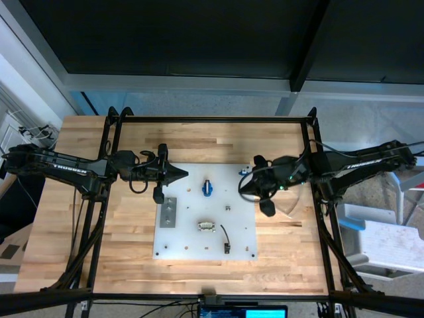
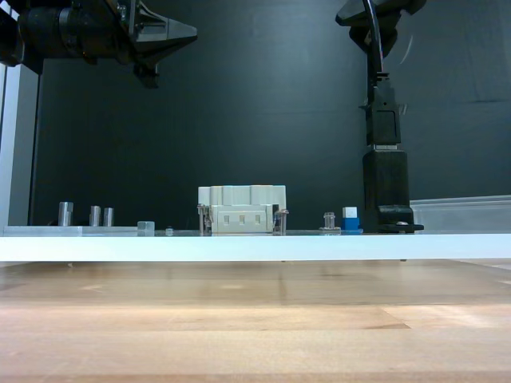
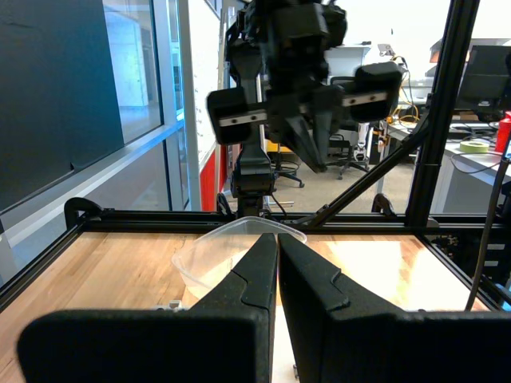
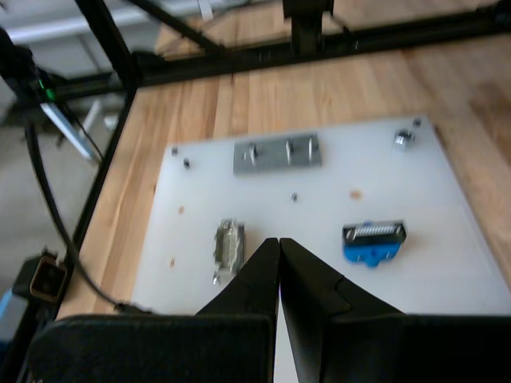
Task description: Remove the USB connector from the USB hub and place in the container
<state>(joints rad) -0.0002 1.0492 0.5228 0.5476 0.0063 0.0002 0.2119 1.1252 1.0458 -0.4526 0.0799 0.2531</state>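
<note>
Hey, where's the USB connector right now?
In the high view, the USB connector stands plugged in the USB hub at the white board's near edge, right of the grey-beige connector. The left gripper and right gripper, both shut, hover over its far side.

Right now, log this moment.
left gripper: shut, over board | right gripper: shut, over board | USB connector: in USB hub | container: beside board

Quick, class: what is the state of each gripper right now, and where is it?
Left gripper: shut, holding nothing, high above the white board's far left part.
Right gripper: shut, holding nothing, high above the board's right edge.
</note>
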